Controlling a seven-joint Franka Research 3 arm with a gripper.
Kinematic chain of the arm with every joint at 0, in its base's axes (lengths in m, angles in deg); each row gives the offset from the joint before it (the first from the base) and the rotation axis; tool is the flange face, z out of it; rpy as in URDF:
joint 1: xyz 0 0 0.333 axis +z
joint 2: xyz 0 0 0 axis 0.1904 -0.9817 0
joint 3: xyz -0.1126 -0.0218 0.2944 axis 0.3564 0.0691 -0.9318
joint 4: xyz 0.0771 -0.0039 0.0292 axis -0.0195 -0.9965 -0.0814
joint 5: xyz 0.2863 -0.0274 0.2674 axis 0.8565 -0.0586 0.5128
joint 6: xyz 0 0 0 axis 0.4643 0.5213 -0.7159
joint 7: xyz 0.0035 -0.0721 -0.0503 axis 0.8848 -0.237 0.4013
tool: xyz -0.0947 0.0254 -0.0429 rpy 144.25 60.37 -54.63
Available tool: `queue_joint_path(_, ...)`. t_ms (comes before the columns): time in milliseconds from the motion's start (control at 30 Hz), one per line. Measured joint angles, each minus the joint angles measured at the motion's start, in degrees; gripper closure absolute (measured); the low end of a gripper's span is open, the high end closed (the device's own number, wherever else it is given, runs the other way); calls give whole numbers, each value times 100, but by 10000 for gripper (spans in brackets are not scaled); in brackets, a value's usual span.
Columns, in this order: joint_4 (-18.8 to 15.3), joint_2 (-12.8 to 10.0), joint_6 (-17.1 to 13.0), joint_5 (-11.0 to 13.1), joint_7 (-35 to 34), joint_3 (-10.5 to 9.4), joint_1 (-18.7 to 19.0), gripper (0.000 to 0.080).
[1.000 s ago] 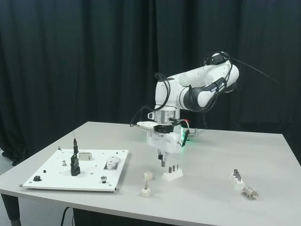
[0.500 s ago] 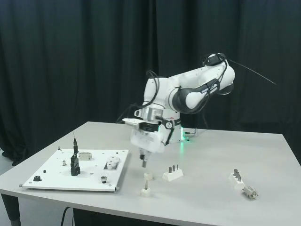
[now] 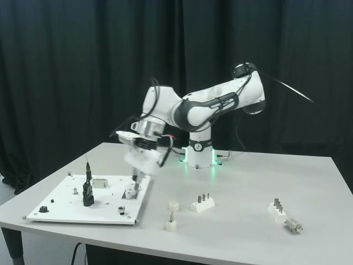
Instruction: Insert square peg 4.
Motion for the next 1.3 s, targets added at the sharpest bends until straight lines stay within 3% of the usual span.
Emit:
queue_joint_path(467, 432, -41, 170, -11, 754, 82, -1090, 647)
queue_joint_path(767, 683, -165, 363, -44, 765, 145, -1811, 647)
queue_joint_path(1300, 905, -190, 545, -202, 1105, 234, -2880, 647)
